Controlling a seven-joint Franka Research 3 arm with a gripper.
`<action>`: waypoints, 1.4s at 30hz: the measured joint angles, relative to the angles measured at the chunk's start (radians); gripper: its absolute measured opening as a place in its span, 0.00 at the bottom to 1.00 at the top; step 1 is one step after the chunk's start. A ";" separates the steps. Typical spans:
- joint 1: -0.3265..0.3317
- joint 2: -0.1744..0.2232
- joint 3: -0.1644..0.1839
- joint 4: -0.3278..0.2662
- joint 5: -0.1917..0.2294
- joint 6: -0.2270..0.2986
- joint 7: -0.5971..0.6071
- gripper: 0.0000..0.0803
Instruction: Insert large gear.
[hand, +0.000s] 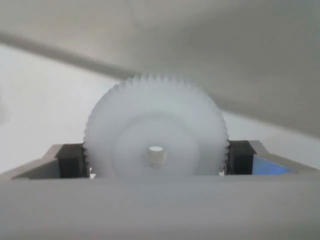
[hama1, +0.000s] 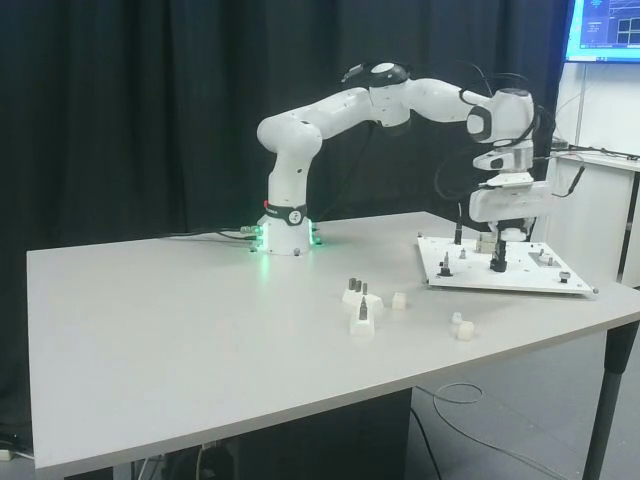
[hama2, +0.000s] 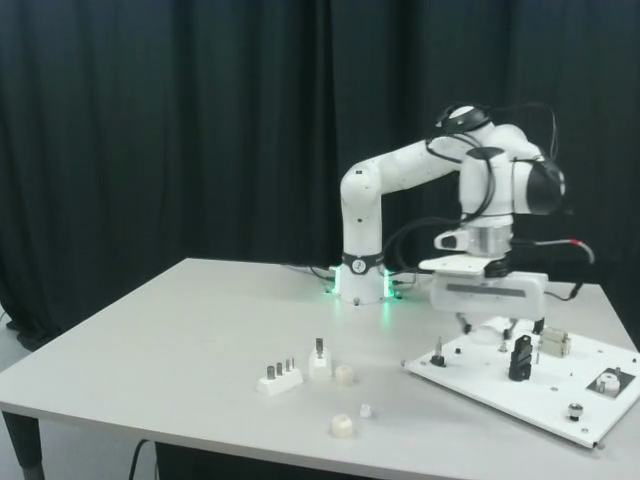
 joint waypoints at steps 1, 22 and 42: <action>0.001 0.000 0.000 0.012 -0.002 -0.008 0.016 0.74; 0.027 0.003 0.057 0.237 -0.011 -0.080 0.326 0.74; 0.065 0.038 0.120 0.374 -0.045 -0.076 0.539 0.74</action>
